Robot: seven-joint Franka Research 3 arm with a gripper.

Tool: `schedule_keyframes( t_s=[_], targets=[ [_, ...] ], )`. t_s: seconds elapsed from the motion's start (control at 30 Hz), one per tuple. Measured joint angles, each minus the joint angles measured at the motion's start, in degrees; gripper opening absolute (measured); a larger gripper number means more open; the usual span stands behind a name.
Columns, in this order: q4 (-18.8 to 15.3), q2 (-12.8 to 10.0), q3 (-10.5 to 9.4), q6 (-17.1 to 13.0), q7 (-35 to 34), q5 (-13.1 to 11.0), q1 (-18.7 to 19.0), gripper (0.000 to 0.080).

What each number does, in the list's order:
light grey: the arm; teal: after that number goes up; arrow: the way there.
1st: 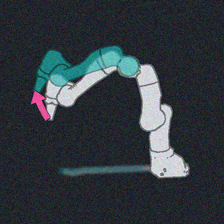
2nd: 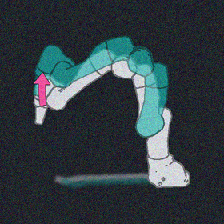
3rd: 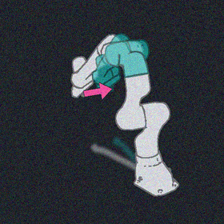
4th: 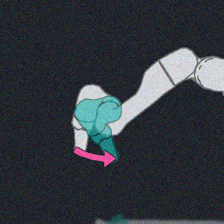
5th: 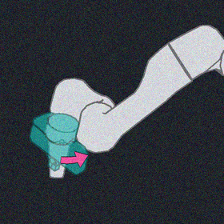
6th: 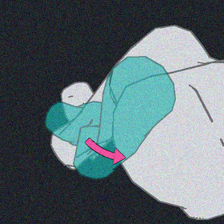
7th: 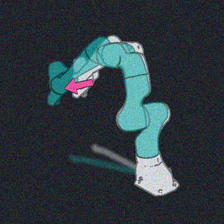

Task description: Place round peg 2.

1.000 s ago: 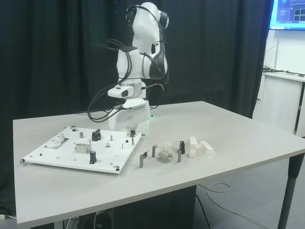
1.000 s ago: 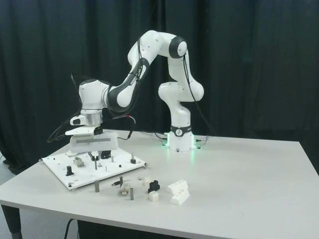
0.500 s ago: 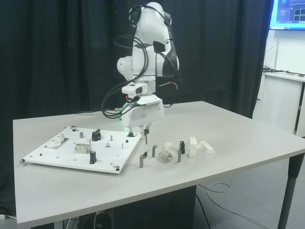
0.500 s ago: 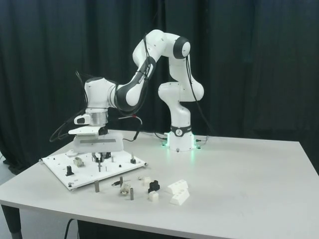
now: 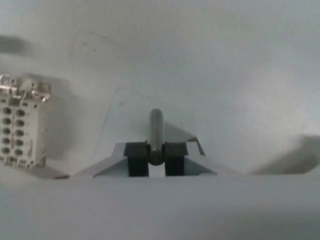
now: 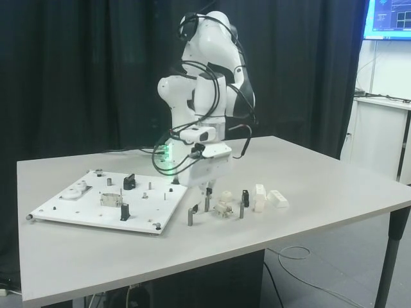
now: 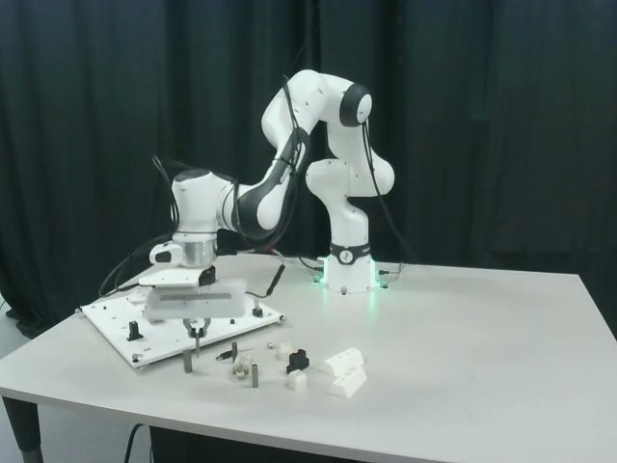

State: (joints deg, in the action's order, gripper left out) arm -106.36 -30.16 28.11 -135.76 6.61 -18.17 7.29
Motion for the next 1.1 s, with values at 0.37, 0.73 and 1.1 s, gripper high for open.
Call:
schedule_keyframes(
  t_s=[0.37,0.73,1.1],
  targets=[
    [2.03,-3.43,-0.57,0.0,-0.33,0.0,-0.01,0.0065],
    [2.26,-4.62,-1.46,0.0,-0.33,0.0,-0.14,0.0065],
    [2.4,-5.92,-1.48,-0.05,-0.33,0.0,-0.35,0.0065]
  ],
)
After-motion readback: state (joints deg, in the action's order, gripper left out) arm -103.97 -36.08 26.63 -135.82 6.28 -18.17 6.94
